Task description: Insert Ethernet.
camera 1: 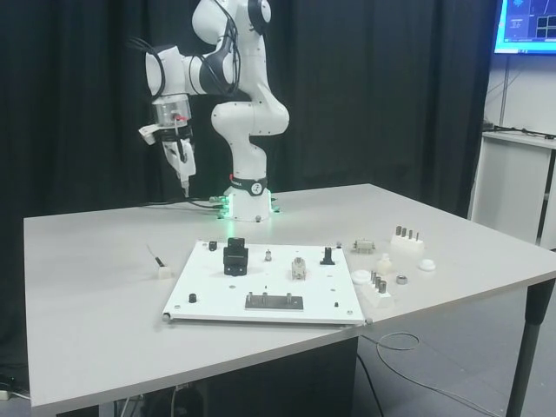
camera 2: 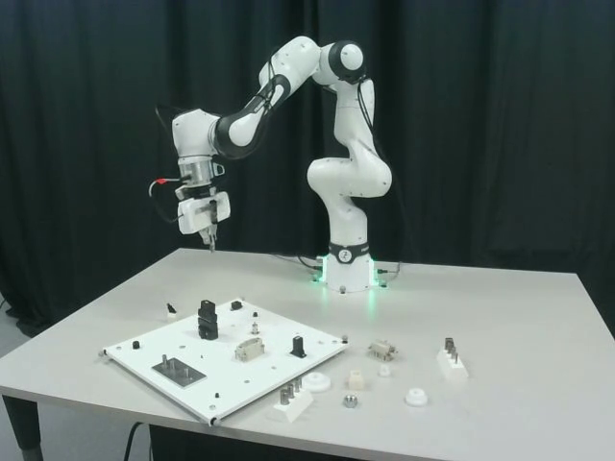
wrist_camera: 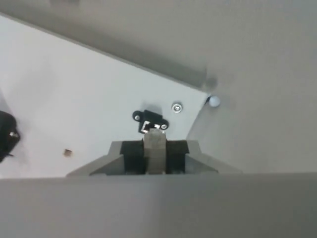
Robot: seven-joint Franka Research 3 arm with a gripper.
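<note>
A: Wrist view?
B: Gripper [wrist_camera: 155,151] is pinching the plug [wrist_camera: 155,148] between both fingers, plug tip pointing down. Under it is the white board [wrist_camera: 74,94]; a black socket [wrist_camera: 150,120] sits just past the plug tip, a screw [wrist_camera: 177,106] beside it. Board corner and a white bumper [wrist_camera: 214,101] are close by, grey table [wrist_camera: 267,74] beyond.

A: First room view?
B: Arm [camera 1: 234,78] is bent over, gripper [camera 1: 183,180] high above the table's [camera 1: 87,261] far left part, well clear of the board [camera 1: 269,287]. Plug [camera 1: 184,184] hangs at the fingertips. The board lies at the near middle, with a black block [camera 1: 235,256] on it. Loose white parts [camera 1: 408,239] are to the right of the board.

A: Second room view?
B: Same picture: gripper [camera 2: 209,233] up in the air over the far left table edge, plug [camera 2: 210,242] in it. Board [camera 2: 221,365] is below and nearer, well apart from the plug. Green light shows at the arm base [camera 2: 348,274].
</note>
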